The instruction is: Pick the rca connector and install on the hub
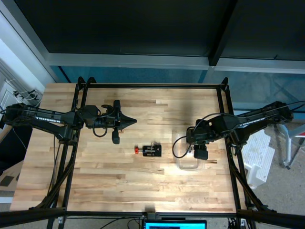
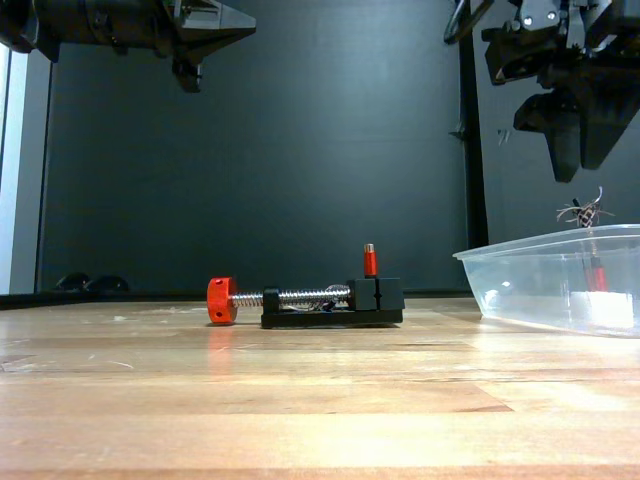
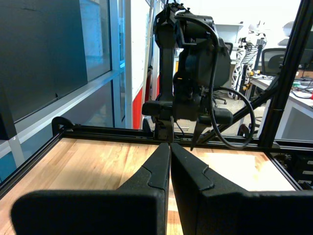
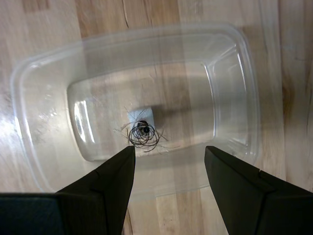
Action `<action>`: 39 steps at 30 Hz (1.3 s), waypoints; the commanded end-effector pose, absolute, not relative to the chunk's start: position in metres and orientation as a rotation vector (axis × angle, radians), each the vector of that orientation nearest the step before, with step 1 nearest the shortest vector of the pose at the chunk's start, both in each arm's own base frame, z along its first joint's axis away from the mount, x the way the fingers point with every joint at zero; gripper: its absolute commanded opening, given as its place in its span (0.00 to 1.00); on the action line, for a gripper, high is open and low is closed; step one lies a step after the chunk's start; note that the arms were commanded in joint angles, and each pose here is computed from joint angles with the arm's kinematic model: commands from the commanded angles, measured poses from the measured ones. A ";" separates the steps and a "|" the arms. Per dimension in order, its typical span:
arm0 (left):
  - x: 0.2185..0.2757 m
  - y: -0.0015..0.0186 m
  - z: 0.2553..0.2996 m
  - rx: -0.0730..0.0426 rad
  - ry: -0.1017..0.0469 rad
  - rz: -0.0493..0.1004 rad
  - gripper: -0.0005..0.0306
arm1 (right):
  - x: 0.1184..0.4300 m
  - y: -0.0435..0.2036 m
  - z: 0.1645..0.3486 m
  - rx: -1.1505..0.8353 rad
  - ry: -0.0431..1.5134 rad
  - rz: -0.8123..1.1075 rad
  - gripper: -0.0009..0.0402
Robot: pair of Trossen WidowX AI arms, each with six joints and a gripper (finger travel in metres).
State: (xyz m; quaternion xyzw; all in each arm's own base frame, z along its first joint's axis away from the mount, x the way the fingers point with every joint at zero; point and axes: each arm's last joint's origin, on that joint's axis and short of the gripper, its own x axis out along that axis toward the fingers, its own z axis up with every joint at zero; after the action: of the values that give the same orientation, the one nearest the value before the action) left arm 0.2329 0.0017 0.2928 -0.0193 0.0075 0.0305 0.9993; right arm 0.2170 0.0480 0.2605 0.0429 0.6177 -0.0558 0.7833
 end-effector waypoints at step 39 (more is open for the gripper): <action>0.2330 0.0018 0.2929 -0.039 0.015 0.061 0.02 | 0.236 0.066 0.192 0.039 1.386 -0.089 0.50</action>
State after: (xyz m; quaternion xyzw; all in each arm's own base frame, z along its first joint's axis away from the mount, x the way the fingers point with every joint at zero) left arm 0.2329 0.0017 0.2928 -0.0195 0.0075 0.0305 0.9993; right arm 0.2355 0.0653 0.1931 0.0190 0.6378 -0.0424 0.7688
